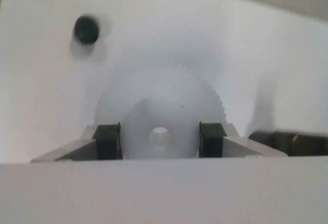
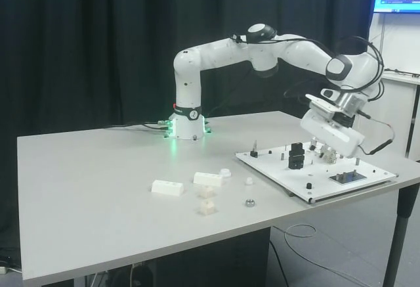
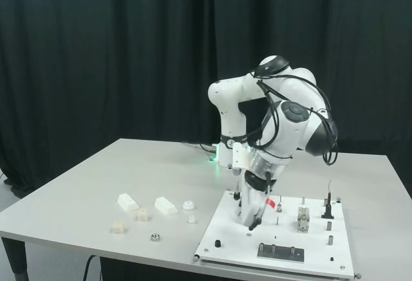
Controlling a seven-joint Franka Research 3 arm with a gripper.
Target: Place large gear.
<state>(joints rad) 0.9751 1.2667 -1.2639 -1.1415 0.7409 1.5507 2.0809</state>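
Observation:
In the wrist view a white toothed large gear with a round hub and centre hole sits between my two black finger pads. My gripper is shut on the gear's hub and holds it close over the white assembly board. A black peg stands on the board beyond the gear. In the room views the gripper is tilted low over the board; the gear itself is hidden there.
On the board stand a black fixture, several thin pegs and a grey metal plate. Two white blocks, small white parts and a nut lie on the grey table beside the board.

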